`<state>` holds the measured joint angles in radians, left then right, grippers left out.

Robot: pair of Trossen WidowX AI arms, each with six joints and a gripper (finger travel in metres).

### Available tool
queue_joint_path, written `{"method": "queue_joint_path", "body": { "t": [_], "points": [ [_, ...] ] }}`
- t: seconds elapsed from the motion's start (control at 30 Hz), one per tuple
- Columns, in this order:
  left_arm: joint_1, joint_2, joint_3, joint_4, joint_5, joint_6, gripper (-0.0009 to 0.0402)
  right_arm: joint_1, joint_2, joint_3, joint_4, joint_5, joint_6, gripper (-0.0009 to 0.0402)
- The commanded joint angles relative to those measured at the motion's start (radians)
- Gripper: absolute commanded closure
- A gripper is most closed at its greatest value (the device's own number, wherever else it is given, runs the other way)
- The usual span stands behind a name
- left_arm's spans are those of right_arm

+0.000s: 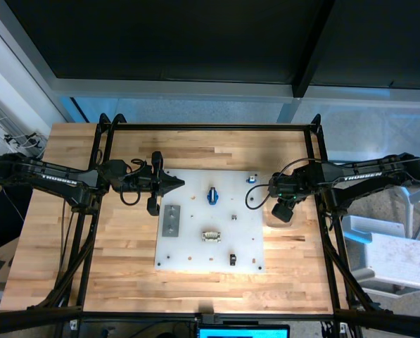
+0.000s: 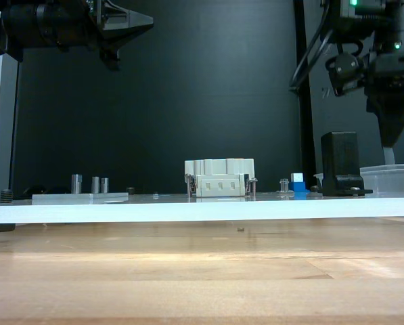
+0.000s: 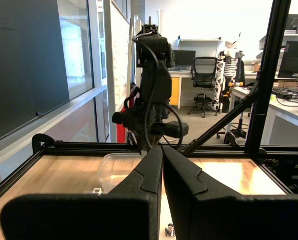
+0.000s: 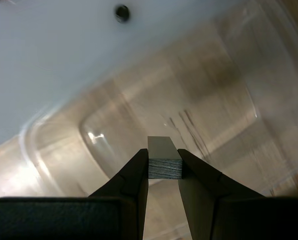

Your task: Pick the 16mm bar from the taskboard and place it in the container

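The 16mm bar (image 4: 164, 157) is a short grey square-ended piece, clamped between the fingers of my right gripper (image 4: 163, 167). It hangs end-down just above the clear container (image 4: 139, 130), which sits on the wood off the right edge of the white taskboard (image 1: 195, 246). From the low view, the bar's tip (image 2: 389, 156) shows below my right gripper (image 2: 389, 139), over the container (image 2: 391, 179). My left gripper (image 1: 178, 183) hovers high above the board's back left corner, shut and empty, its fingers pressed together (image 3: 162, 150).
On the board stand a grey holed block (image 1: 172, 220) with pegs, a blue knob (image 1: 212, 195), a white connector (image 1: 210, 236) and a small black fitting (image 1: 233, 259). A black frame (image 1: 210, 127) rims the wooden table.
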<state>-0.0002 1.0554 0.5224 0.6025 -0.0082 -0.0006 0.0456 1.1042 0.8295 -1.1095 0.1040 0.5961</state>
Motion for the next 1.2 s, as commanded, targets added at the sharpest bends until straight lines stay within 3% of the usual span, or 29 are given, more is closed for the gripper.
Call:
{"method": "queue_joint_path", "body": {
  "t": [0.03, 0.17, 0.83, 1.2],
  "points": [
    [0.000, 0.000, 0.000, 0.000, 0.000, 0.000, 0.0393, -0.032, -0.005, -0.019, 0.000, 0.000, 0.000, 0.0391],
    [0.000, 0.000, 0.000, 0.000, 0.000, 0.000, 0.0393, -0.056, -0.003, -0.023, 0.003, 0.001, -0.002, 0.0391],
    [0.000, 0.000, 0.000, 0.000, 0.000, 0.000, 0.0393, -0.057, -0.003, -0.023, 0.030, 0.000, -0.001, 0.0387],
    [0.000, 0.000, 0.000, 0.000, 0.000, 0.000, 0.0393, -0.057, -0.003, -0.023, 0.048, 0.000, 0.002, 0.0286]
  ]
}}
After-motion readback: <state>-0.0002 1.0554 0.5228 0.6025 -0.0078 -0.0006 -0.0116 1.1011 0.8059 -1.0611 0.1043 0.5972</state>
